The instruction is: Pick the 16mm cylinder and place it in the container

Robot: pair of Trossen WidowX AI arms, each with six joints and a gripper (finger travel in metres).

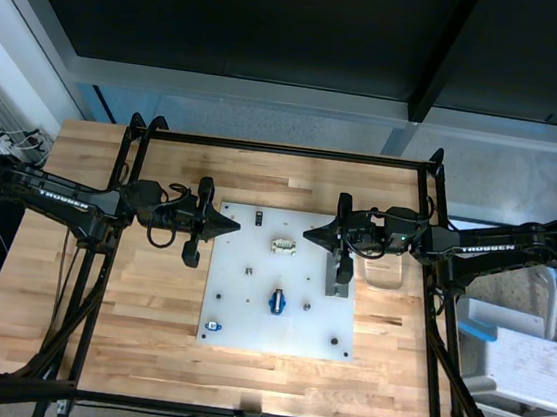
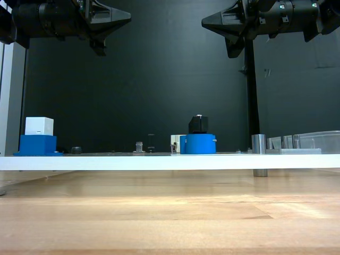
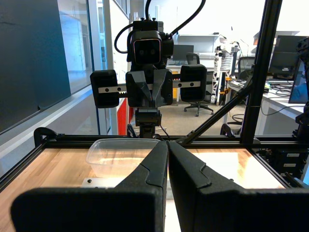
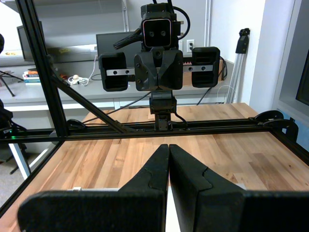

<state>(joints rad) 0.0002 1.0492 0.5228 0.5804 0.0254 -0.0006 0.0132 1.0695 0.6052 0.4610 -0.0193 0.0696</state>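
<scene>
Task not begun. On the pale wooden desk (image 1: 141,354) lies a white board (image 1: 237,309); the 16mm cylinder (image 1: 304,308) stands there untouched beside a blue part (image 1: 276,301). Beyond, the container (image 1: 384,271) sits empty off the board's right edge. Above, left gripper (image 1: 234,226) and right gripper (image 1: 308,234) hover, fingers closed, empty. Dark wall behind.

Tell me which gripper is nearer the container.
Right. Both hover over the board: the right gripper near its middle, closer to the container; the left gripper at its opposite edge.

TROSSEN on L arm (image 1: 53,198), R arm (image 1: 485,250)
</scene>
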